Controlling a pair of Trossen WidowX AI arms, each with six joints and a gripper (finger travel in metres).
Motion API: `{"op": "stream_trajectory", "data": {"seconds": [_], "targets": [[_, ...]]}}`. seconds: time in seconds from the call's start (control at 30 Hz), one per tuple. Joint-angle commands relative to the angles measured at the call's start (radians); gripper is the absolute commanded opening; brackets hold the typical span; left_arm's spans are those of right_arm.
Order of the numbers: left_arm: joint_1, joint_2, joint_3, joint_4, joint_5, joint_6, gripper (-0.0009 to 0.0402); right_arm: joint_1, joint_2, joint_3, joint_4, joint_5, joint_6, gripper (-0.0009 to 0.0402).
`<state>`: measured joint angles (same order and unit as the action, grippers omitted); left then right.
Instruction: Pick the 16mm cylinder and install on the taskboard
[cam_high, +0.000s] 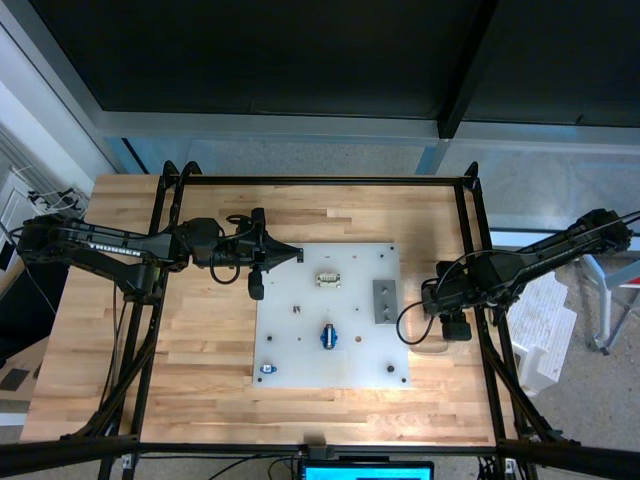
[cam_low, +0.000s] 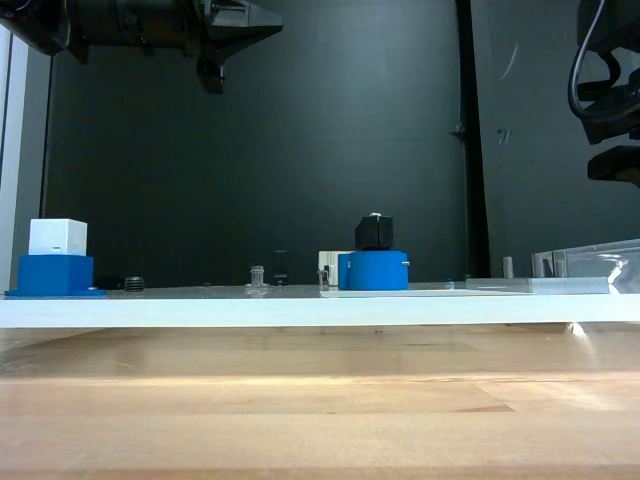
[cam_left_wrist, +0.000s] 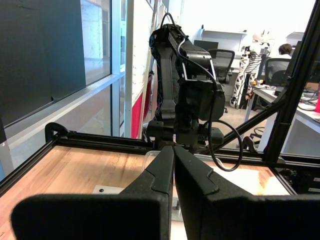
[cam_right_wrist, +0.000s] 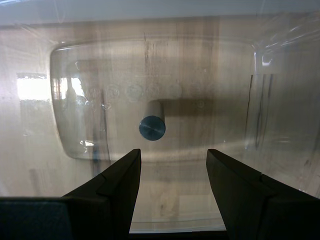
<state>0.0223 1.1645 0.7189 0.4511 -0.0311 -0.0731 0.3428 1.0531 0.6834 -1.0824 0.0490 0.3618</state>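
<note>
Risk: my right gripper (cam_right_wrist: 172, 155), jaws wide, hangs over the small dull-grey metal 16mm cylinder (cam_right_wrist: 151, 126) in the clear plastic tray (cam_right_wrist: 65, 75), right of the large white taskboard (cam_high: 300, 340). Closing off-centre could nudge it away. Meanwhile my left gripper (cam_high: 292, 254), jaws together, hovers upper left.

Even overhead light, with glare and soft patches.
Backlight blows out the office (cam_left_wrist: 250, 20) behind the left gripper (cam_left_wrist: 173, 147), a black silhouette high over the board's (cam_high: 330, 350) far-left corner. The right gripper (cam_right_wrist: 172, 155), hovering over the tray (cam_right_wrist: 280, 60), looks blurred, and the plastic glares and smears. At table level the near table (cam_low: 320, 420) is out of focus.
</note>
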Motion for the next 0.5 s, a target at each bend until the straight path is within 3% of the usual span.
{"op": "stream_trajectory", "data": {"seconds": [0.03,0.5], "targets": [[0.000,0.000,0.000,0.000,0.000,0.000,0.0000,0.003,0.021,-0.005,0.014,0.001,0.000,0.0181],[0.000,0.000,0.000,0.000,0.000,0.000,0.0000,0.018,0.056,-0.013,0.049,0.002,-0.003,0.0181]]}}
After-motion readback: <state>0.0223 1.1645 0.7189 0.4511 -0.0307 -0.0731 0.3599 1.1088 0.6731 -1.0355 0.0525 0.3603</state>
